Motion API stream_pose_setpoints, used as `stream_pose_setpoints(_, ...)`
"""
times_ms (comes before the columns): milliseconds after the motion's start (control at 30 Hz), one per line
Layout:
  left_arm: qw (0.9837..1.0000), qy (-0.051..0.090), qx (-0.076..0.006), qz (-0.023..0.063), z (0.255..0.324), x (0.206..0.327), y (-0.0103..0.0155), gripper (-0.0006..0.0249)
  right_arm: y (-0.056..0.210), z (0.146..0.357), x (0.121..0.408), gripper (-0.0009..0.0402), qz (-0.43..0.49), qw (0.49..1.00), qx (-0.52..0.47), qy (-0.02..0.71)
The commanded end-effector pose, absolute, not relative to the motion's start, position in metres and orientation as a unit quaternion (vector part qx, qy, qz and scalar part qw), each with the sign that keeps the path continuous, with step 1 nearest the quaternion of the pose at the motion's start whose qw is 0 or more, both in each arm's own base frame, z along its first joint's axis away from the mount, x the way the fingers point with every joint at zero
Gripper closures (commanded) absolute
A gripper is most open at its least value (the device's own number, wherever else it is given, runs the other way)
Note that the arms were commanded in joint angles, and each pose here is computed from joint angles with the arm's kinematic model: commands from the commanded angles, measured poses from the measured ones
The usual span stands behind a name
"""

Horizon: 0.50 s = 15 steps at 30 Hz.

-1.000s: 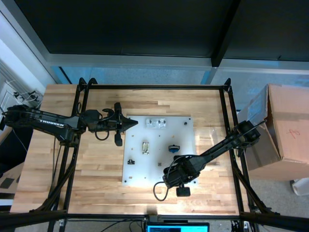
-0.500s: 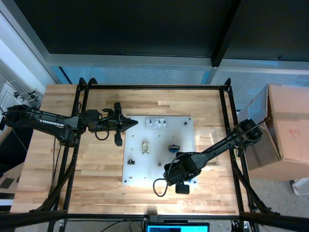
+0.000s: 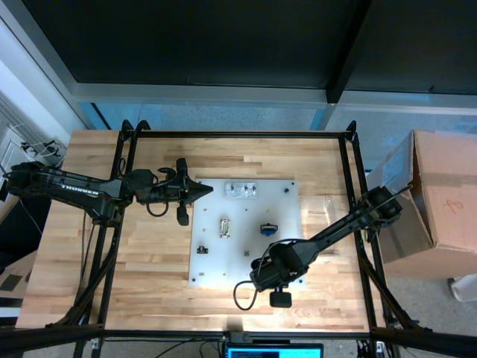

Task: Unfasten the M12 nut and place it in the container

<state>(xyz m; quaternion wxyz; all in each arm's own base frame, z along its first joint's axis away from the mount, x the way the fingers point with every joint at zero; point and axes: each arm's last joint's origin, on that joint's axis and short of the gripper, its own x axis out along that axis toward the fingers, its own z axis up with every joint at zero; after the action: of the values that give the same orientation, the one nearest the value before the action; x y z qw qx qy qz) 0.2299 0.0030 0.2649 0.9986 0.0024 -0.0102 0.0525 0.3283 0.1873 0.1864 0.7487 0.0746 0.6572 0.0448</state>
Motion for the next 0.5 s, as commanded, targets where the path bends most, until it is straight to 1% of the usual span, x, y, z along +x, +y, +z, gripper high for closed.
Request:
stream_pose_setpoints(33,0.9986,-0.010,0.0026,0.0525,0.2649,0.2299,0.0030,0.0243,0.1873,0.1826,0.3298,0.0393,0.042,0.749,0.072,0.657)
stream_pose_setpoints(133,0.9986,-0.010,0.0026,0.0526,0.2649,0.2299,0.0031,0.0243,0.1867,0.1823,0.3297,0.0394,0.039,0.751,0.068,0.656)
stream_pose_setpoints(233,0.9986,-0.011,0.0026,0.0526,0.2650,0.2300,0.0031,0.0243,0.1844,0.1818,0.3284,0.0393,0.017,0.753,0.057,0.655)
stream_pose_setpoints(500,0.9986,-0.010,0.0026,0.0526,0.2650,0.2300,0.0031,0.0243,0.1840,0.1822,0.3278,0.0393,0.017,0.752,0.054,0.657)
